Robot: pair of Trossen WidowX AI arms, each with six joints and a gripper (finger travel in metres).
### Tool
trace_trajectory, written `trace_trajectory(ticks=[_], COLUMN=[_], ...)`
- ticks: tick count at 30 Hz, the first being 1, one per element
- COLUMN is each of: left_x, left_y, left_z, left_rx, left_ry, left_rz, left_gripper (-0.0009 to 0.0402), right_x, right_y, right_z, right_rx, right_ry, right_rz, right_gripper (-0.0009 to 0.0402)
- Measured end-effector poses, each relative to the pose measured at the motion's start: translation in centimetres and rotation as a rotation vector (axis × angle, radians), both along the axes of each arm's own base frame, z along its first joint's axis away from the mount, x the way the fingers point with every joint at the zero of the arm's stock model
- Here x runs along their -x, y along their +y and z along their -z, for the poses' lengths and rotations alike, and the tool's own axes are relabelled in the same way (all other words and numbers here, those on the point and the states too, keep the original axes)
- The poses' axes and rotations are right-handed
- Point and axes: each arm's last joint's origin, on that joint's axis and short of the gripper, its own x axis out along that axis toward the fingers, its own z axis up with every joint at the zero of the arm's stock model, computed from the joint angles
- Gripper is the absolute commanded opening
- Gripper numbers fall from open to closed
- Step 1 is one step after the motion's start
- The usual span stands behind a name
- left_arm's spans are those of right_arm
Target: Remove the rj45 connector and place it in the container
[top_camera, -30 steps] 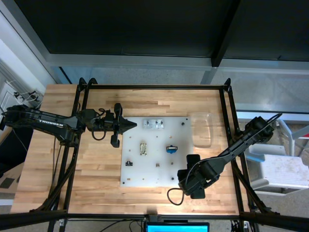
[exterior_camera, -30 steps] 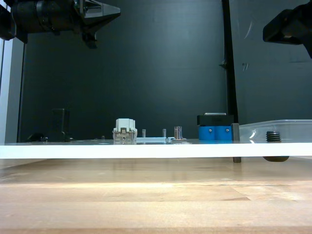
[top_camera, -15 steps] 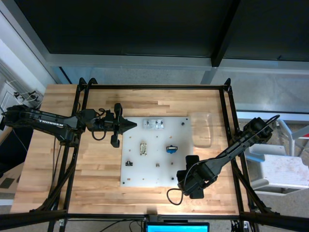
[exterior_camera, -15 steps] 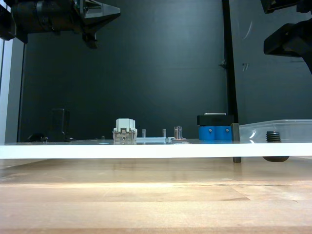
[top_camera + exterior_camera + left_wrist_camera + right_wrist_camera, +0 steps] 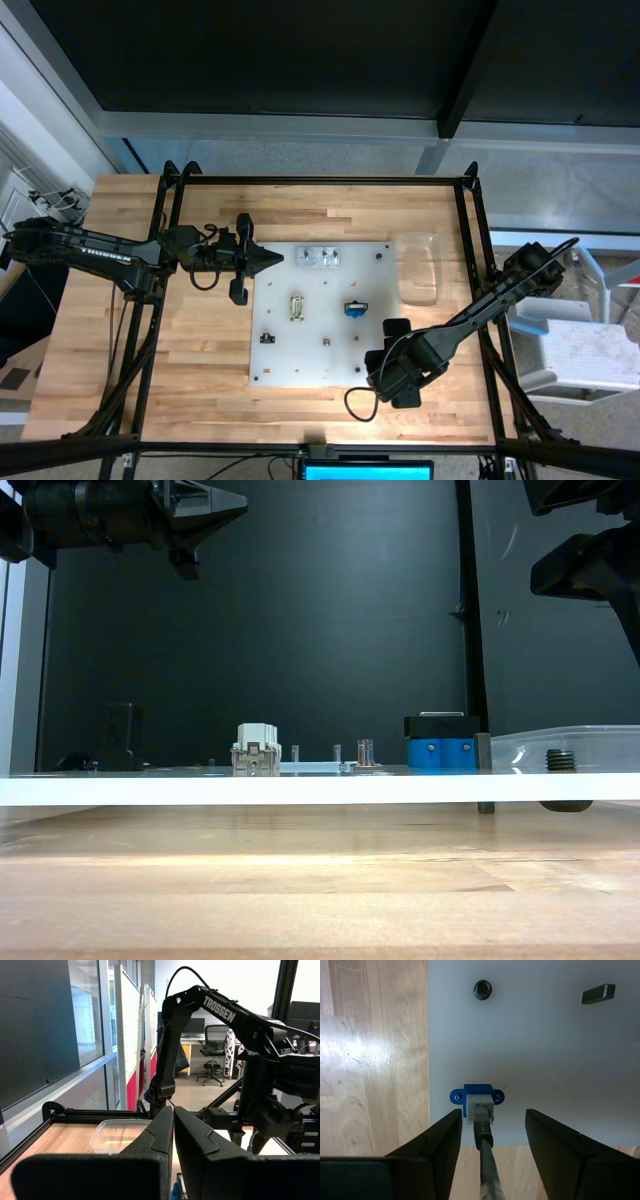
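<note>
The rj45 connector [image 5: 479,1108] is a small pale plug seated in a blue socket [image 5: 477,1095] at the edge of the white board [image 5: 545,1050], and its dark cable [image 5: 487,1165] runs back between my fingers. My right gripper [image 5: 492,1113] is open above it, one finger on each side, not touching the plug. From above, the right gripper [image 5: 390,372] hangs over the board's near right corner. The clear container [image 5: 418,268] sits beside the board's far right edge. My left gripper [image 5: 268,258] is shut and empty, held high off the board's far left corner.
On the white board [image 5: 320,350] stand a blue block [image 5: 355,309], a grey-white connector block [image 5: 256,751] and small pins. A black hole [image 5: 482,990] and a black bar [image 5: 598,994] lie beyond the socket. Black frame rails border the wooden table [image 5: 200,340].
The right gripper has crept slightly left over the board's near right corner. The left arm has not moved.
</note>
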Motion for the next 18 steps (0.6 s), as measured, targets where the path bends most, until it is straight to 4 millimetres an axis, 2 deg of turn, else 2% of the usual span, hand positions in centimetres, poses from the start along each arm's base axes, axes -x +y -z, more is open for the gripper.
trace_trajectory(ticks=[12,18], left_x=[0.00,0.00], left_y=[0.00,0.00], left_z=[0.00,0.00], left_rx=[0.000,0.000], left_ry=[0.000,0.000], left_rz=[0.000,0.000], left_gripper=[0.0001,0.0001], right_x=[0.06,0.06], right_y=[-0.11,-0.11], right_z=[0.52,0.53], right_rx=[-0.007,-0.008], right_ry=[0.001,0.002], right_rz=[0.002,0.002], right_gripper=[0.0111,0.0066])
